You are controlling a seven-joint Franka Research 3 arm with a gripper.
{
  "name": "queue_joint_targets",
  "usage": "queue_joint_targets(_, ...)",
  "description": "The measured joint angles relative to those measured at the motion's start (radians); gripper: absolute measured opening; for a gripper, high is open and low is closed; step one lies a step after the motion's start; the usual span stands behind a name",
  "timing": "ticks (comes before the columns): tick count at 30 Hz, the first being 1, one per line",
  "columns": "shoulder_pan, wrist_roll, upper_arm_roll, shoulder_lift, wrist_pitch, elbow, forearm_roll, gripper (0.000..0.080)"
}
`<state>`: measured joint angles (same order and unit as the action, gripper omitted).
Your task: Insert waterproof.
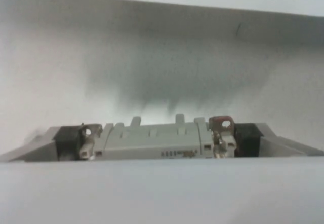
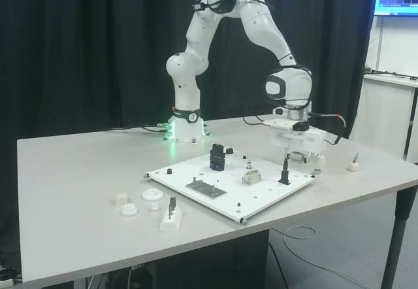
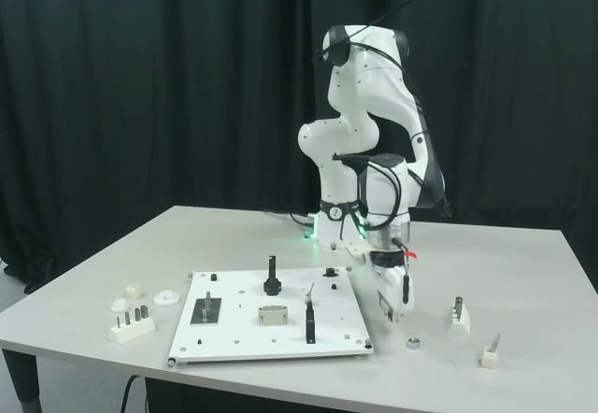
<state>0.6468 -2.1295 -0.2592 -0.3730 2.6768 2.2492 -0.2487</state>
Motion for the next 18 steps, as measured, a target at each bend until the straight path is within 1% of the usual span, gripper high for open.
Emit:
queue_joint_targets(5,0.0,0.003,-0.007,0.025,-0.034,-0.002,0.002,0.0623)
queue_joint_targets(9,0.0,0.005,-0.01,0.037,-0.052,-0.003,0.006,0.0623)
queue_joint_targets(18,0.001,0.006,-0.011,0.05,-0.063,-0.004,0.01,0.0623)
